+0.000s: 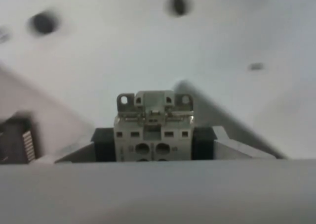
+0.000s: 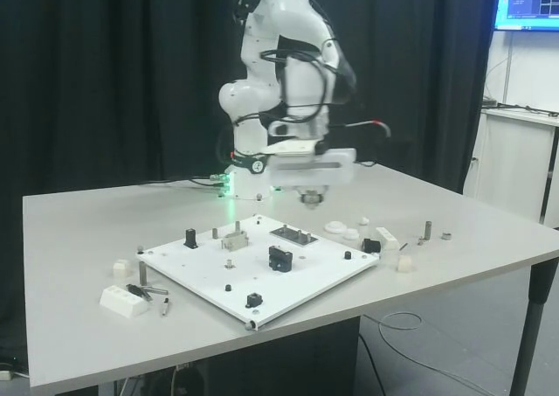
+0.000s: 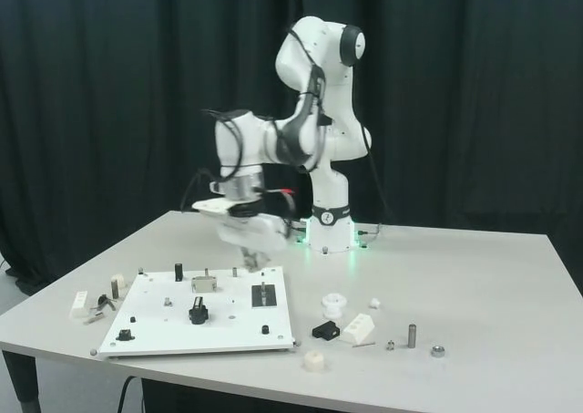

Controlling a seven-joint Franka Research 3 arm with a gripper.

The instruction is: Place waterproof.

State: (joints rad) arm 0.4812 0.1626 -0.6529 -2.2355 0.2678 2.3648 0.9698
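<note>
Closest to the wrist camera, the gripper (image 1: 153, 135) is clamped on a small grey waterproof connector (image 1: 153, 116), so the part's up in the air, not set down yet. Below it sits the white board (image 2: 297, 282) on the grey surface (image 2: 79, 239), and from the room views the gripper (image 3: 250, 253) hangs above the board's far edge.

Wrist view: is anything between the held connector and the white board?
Nothing visible. The connector is clamped in the gripper, in open air above the white board near its edge closest to the arm's base. Board fixtures stand lower. Its exact slot cannot be told.
</note>
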